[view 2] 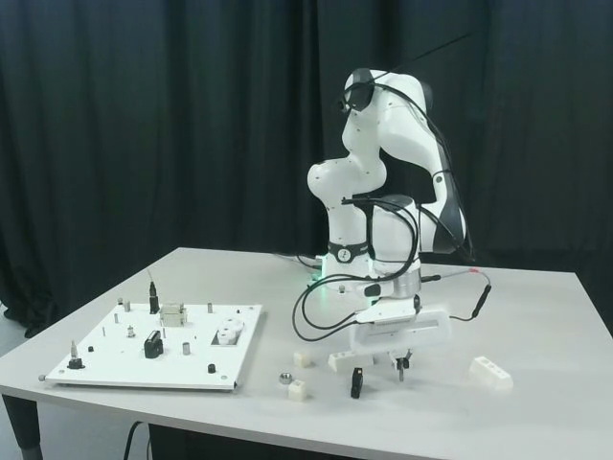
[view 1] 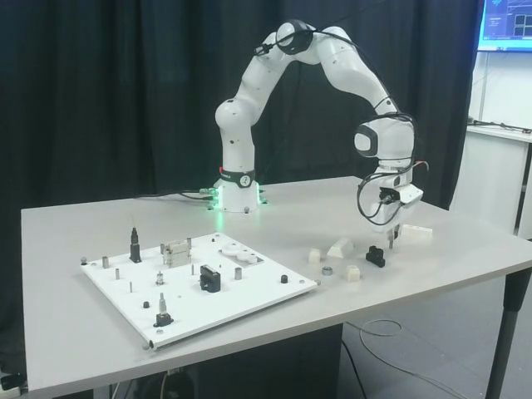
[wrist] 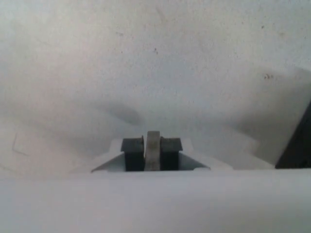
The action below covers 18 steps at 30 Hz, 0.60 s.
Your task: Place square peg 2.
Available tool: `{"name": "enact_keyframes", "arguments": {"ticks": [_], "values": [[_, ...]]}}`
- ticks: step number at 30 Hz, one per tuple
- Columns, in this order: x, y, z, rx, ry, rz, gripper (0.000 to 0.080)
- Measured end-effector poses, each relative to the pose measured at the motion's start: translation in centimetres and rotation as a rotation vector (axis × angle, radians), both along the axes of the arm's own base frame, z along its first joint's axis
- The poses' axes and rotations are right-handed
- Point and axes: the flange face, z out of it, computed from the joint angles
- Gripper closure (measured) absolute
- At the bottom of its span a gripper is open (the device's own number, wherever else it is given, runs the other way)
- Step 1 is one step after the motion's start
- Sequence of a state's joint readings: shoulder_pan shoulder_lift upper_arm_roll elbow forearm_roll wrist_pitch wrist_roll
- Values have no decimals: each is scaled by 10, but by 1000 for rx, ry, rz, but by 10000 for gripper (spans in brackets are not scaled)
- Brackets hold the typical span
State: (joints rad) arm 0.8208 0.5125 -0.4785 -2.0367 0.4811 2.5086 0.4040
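— What are you holding?

— My gripper (wrist: 152,155) is drawn in narrow, and its two black pads (wrist: 132,153) clamp a slim pale piece. I take that piece for the square peg (wrist: 153,140). It stands upright between the pads with its top showing above them, so the grip seems to sit on its flat sides, which should keep it from twisting.

— Where is all this happening?

— Low over the grey table (view 1: 465,253), on the side away from the white board (view 1: 249,301). Loose parts lie around me: a black piece (view 1: 375,256) just beside the fingers, a white wedge (view 1: 339,247) and small white blocks (view 1: 353,272) a little farther towards the board. A longer white block (view 1: 416,232) lies on my other side.

— Why is your wrist pointing straight down?

— A square peg probably needs to enter its seat upright with its faces aligned. Keeping it vertical from the start saves me turning it later.

— So the task is barely begun?

— I judge so. The peg is in my grip and well apart from the board. I cannot tell from here which opening on the board is meant for it.

— What could go wrong?

— Clipping the black piece as I rise, or the peg slipping in the pads.
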Motion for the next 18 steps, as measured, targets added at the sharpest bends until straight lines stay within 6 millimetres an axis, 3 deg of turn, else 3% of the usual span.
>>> {"name": "enact_keyframes", "arguments": {"ticks": [9,10,15,16,18], "values": [[-3,2,-3,-1,-10,2,738],[-3,2,-3,-1,-9,0,668],[-4,2,-4,-1,-7,-10,668],[-4,2,-4,-2,-7,-10,324],[-4,2,-4,-1,-6,-10,324]]}}
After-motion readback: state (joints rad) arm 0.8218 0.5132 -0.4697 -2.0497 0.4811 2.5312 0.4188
